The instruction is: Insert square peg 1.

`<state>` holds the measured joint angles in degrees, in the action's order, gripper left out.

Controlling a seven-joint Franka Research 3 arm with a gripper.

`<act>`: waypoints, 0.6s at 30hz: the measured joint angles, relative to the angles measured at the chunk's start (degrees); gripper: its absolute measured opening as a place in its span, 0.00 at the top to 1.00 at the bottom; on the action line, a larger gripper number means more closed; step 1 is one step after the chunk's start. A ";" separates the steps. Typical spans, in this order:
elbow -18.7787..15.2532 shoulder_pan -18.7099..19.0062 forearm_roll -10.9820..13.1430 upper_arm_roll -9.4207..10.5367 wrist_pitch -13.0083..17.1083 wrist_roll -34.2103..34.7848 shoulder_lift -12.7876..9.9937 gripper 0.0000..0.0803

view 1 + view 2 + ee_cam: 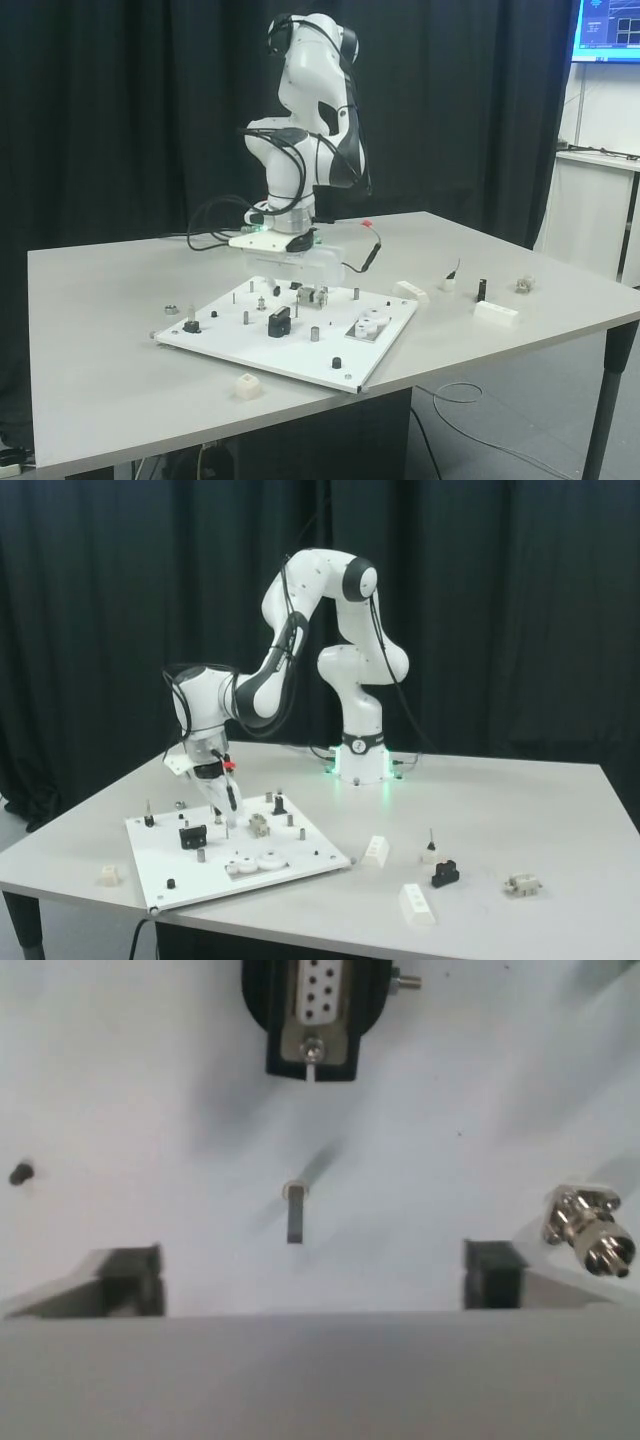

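The peg [295, 1214] stands upright on the white board [150, 1110], seen almost end-on from the wrist, between the two black fingertips and a little ahead of them. It is a short grey square bar with a pale top end, so I judge it metal: stiff, light, smooth-sided and not fragile, though a slick face could slip under a weak pinch. Its flat sides suit the pads; the best hold looks to be across two opposite faces near the upper end, leaving the lower part free.

The gripper [310, 1280] hangs above the board with its fingers set wide apart, holding nothing. One fingertip [130, 1278] and the other [490, 1272] sit well to either side of the peg.

Ahead of the peg lies a black connector [312, 1015]; a metal fitting [592, 1230] stands beside one fingertip. The board rests on the grey tabletop [90, 330].
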<state>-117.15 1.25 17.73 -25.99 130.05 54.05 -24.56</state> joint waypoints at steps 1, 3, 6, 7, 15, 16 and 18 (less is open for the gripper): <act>0.00 0.07 -0.05 -0.11 -0.16 0.00 0.14 0.26; 0.00 0.14 -0.14 -0.22 -0.40 0.00 0.41 0.26; 0.00 0.16 -0.20 -0.36 -0.78 0.05 0.78 0.07; 0.00 0.17 -0.21 -0.43 -0.93 0.07 0.91 0.07; 0.00 0.72 -0.46 -1.44 -1.45 0.07 1.67 0.01; 0.00 0.80 -0.49 -1.53 -1.48 0.07 1.73 0.01; 0.00 0.89 -0.59 -1.62 -1.50 0.07 1.83 0.01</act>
